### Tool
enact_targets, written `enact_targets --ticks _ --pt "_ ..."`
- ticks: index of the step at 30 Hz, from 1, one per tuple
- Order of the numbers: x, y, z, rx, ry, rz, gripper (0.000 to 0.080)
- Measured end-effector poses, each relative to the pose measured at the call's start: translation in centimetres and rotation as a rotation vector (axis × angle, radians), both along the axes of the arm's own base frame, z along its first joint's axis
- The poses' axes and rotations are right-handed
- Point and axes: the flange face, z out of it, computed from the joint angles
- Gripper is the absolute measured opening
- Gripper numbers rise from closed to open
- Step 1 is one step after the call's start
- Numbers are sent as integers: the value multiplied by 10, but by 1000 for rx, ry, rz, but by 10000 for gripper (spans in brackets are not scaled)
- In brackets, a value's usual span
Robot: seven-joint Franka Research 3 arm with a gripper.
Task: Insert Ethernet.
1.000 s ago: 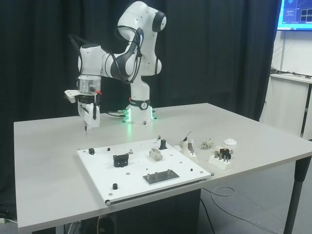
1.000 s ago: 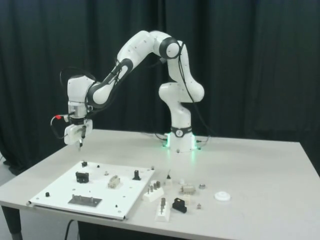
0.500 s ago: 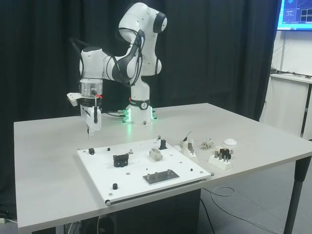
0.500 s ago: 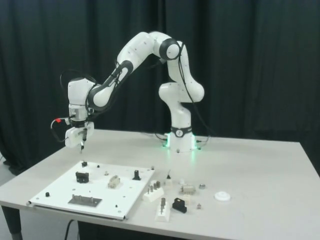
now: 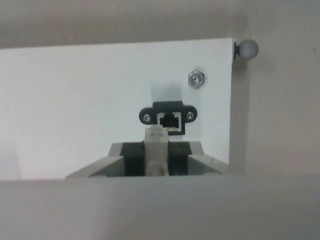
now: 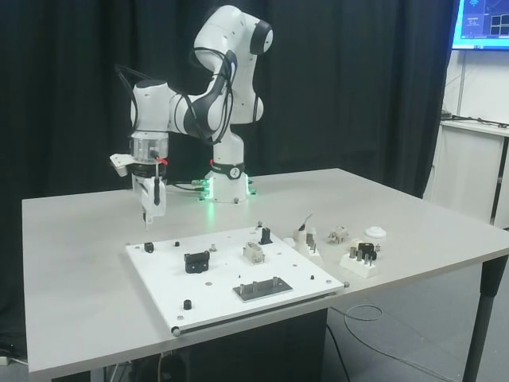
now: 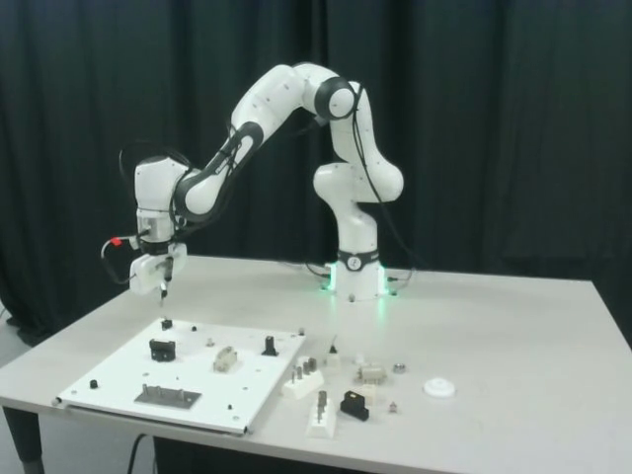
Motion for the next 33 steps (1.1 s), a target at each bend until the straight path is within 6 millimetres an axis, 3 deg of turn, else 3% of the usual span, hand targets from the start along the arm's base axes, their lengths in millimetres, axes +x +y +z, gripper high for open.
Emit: enact_targets --ticks 33 --pt "-11 3 -30 -8 -23 -16 94"
